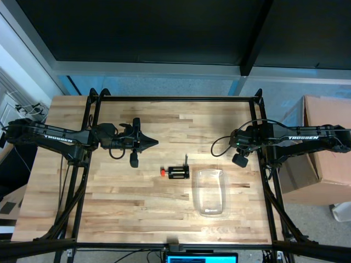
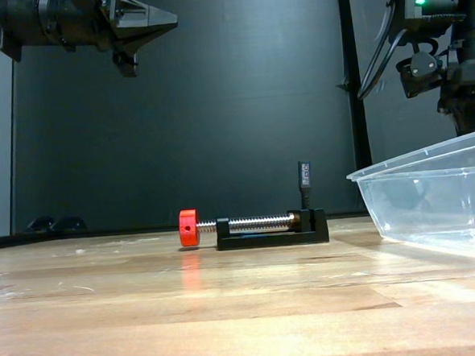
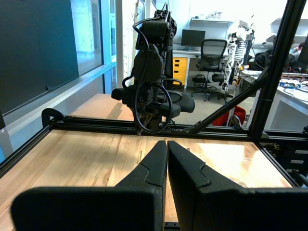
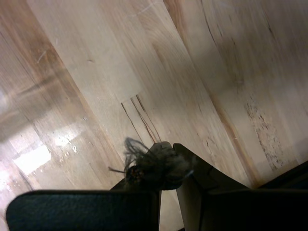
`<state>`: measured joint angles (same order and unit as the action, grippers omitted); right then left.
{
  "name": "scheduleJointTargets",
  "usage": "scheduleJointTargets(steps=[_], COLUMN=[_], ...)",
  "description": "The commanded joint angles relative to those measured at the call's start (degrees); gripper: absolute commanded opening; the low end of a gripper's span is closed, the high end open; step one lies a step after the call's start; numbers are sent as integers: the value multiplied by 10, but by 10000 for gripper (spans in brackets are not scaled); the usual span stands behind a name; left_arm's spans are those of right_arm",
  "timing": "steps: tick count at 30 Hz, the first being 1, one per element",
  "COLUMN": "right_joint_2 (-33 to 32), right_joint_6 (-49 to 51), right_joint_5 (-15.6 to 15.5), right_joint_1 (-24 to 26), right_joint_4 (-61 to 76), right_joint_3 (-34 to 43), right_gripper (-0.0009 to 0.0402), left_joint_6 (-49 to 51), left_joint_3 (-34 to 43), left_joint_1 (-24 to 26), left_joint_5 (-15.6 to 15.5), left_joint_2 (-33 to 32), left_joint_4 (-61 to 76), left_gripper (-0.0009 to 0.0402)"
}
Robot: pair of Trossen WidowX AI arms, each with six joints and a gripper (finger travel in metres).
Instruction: Remove the USB-C connector from the USB-C receptacle and place in the container
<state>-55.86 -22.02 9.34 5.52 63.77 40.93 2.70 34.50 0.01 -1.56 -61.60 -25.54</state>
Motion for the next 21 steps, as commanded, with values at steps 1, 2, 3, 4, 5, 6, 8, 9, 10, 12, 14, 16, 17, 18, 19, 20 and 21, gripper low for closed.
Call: scheduleJointTargets(steps=[1, 2, 3, 4, 5, 6, 8, 9, 10, 12, 14, 16, 17, 18, 19, 20, 21], right_joint_2=[0, 0, 0, 0, 0, 0, 0, 0, 0, 0, 0, 0, 0, 0, 0, 0, 0], right_joint_6=[-1, -1, -2, -2, -2, -2, -1, 0, 0, 0, 0, 0, 0, 0, 0, 0, 2], right_joint_5=[1, 1, 1, 1, 1, 1, 1, 1, 1, 1, 1, 1, 0, 0, -1, -2, -3], right_joint_1=[0, 0, 0, 0, 0, 0, 0, 0, 0, 0, 0, 0, 0, 0, 0, 0, 0], right_joint_4=[-2, -2, -2, -2, -3, -3, -3, -3, -3, -3, -3, -3, -3, -3, -3, -2, -3], right_joint_3=[2, 1, 0, 0, 0, 0, 0, 0, 1, 2, 1, 2, 2, 2, 3, 5, 7], right_gripper=[57, 68, 81, 94, 108, 123, 149, 162, 173, 192, 205, 212, 214, 213, 212, 210, 209], left_joint_6=[0, 0, 0, 0, 0, 0, 0, 0, 0, 0, 0, 0, 0, 0, 0, 0, 0], left_joint_3=[0, 0, 0, 0, 0, 0, 0, 0, 0, 0, 0, 0, 0, 0, 0, 0, 0], left_joint_1=[0, 0, 0, 0, 0, 0, 0, 0, 0, 0, 0, 0, 0, 0, 0, 0, 0], left_joint_5=[0, 0, 0, 0, 0, 0, 0, 0, 0, 0, 0, 0, 0, 0, 0, 0, 0], left_joint_2=[0, 0, 0, 0, 0, 0, 0, 0, 0, 0, 0, 0, 0, 0, 0, 0, 0], left_joint_4=[0, 0, 0, 0, 0, 0, 0, 0, 0, 0, 0, 0, 0, 0, 0, 0, 0], left_gripper=[0, 0, 0, 0, 0, 0, 0, 0, 0, 0, 0, 0, 0, 0, 0, 0, 0])
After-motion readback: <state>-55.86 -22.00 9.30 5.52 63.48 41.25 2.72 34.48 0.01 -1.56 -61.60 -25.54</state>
